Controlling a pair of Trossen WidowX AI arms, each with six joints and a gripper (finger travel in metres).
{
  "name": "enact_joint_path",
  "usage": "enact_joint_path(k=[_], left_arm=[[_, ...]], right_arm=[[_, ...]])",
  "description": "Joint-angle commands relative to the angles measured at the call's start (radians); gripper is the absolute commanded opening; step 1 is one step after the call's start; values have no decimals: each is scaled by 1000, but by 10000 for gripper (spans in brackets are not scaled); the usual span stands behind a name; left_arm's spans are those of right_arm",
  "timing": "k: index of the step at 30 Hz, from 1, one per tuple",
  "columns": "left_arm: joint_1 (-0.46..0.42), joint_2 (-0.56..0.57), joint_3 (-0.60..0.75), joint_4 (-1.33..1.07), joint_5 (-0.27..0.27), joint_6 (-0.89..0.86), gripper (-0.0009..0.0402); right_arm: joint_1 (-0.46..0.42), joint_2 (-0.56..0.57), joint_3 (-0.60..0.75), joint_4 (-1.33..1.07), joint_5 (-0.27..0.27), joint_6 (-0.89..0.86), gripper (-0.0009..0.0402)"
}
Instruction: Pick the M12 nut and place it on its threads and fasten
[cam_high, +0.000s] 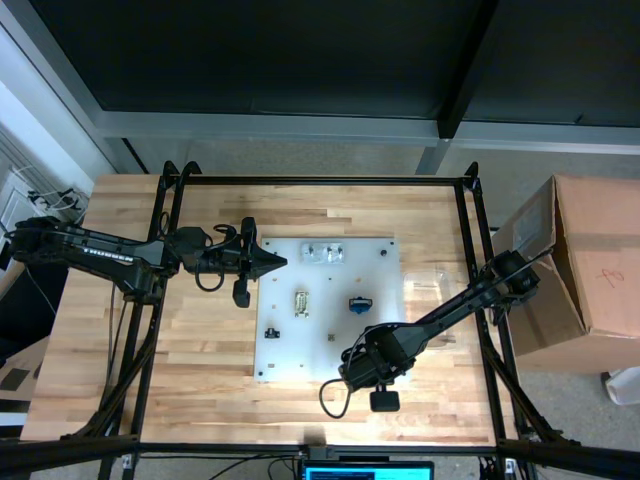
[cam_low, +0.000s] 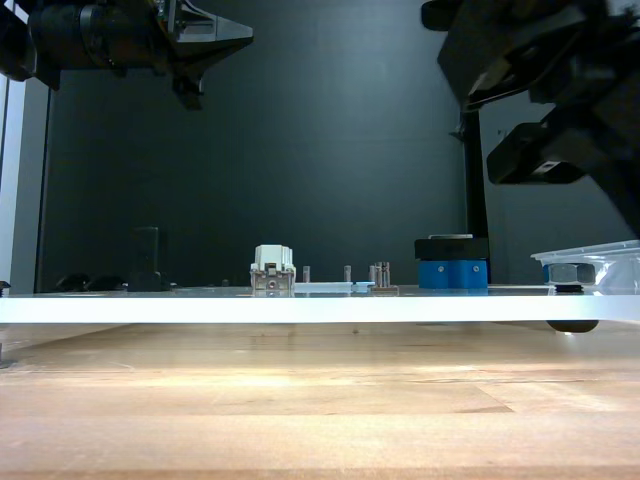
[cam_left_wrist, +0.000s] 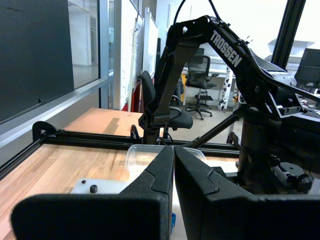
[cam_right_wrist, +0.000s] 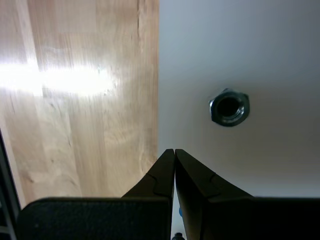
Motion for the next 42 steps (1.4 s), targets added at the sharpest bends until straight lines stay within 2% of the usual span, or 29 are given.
enact_joint_path(k=[1, 6, 10, 12, 15, 16, 21, 23, 31, 33, 37, 39, 40, 42], left_arm=[[0, 0, 0, 1, 0, 0, 0], [0, 0, 0, 0, 0, 0, 0], [0, 0, 0, 0, 0, 0, 0], [0, 0, 0, 0, 0, 0, 0], [0, 0, 0, 0, 0, 0, 0], [0, 0, 0, 0, 0, 0, 0], [0, 0, 0, 1, 0, 0, 0], [0, 0, 0, 0, 0, 0, 0], [0, 0, 0, 0, 0, 0, 0], [0, 0, 0, 0, 0, 0, 0], [0, 0, 0, 0, 0, 0, 0], [0, 0, 0, 0, 0, 0, 0], [0, 0, 0, 0, 0, 0, 0], [0, 0, 0, 0, 0, 0, 0]], right_arm=[[-2, -1, 0, -10, 100, 21, 0], [-3, -1, -2, -10, 190, 30, 0], [-3, -1, -2, -4, 190, 29, 0], [-3, -1, -2, 3, 156, 28, 0], [-3, -1, -2, 25, 36, 8, 0], [-3, -1, -2, 31, 16, 1, 0], [-3, -3, -1, 6, 10, -9, 0], [-3, -3, -1, -7, 23, -8, 0], [-3, -3, 1, -36, 172, 1, 0], [-3, -2, 1, -24, 194, 6, 0], [-3, 0, -1, -2, 193, 11, 0], [-3, 0, -2, 0, 178, 11, 0], [-3, 0, -2, 0, 140, 10, 0], [-3, -1, -2, 7, 23, -10, 0]])
